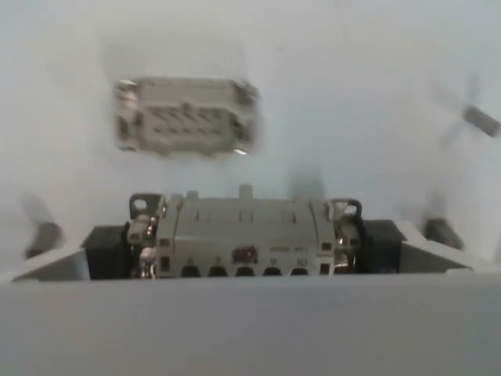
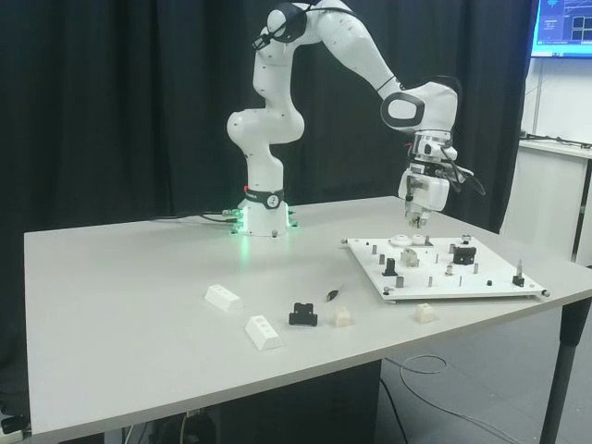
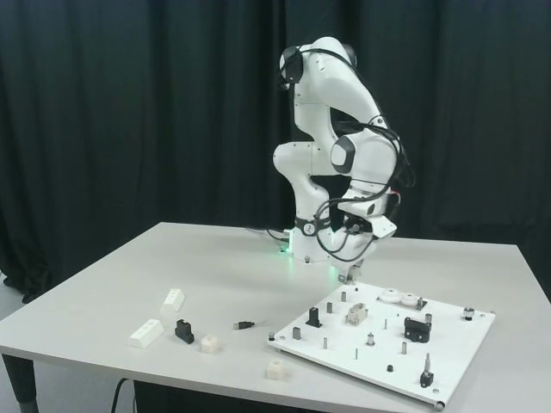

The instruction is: Place waterproof.

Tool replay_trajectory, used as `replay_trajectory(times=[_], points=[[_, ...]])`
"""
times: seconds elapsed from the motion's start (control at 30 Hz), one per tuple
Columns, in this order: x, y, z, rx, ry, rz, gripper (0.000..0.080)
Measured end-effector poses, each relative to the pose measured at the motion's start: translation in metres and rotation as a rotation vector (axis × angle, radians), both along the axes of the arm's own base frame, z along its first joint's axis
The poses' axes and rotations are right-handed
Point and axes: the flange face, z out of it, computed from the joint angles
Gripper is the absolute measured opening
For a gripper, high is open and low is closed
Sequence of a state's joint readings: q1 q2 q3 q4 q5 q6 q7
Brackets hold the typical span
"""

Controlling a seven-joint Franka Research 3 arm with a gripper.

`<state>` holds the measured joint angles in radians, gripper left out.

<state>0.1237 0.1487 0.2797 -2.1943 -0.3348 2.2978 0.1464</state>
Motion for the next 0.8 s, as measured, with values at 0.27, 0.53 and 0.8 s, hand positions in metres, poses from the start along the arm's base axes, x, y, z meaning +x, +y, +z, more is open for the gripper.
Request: replay_trajectory(times=[0.27,0.53,0.8], points=[[0.027,-0.033,0.007,-0.038,-0.04,-0.017,0.062],[0.057,-0.072,0.003,-0.075,-0.054,-0.015,0.062],[0.083,-0.115,-0.009,-0.092,-0.037,-0.017,0.062]])
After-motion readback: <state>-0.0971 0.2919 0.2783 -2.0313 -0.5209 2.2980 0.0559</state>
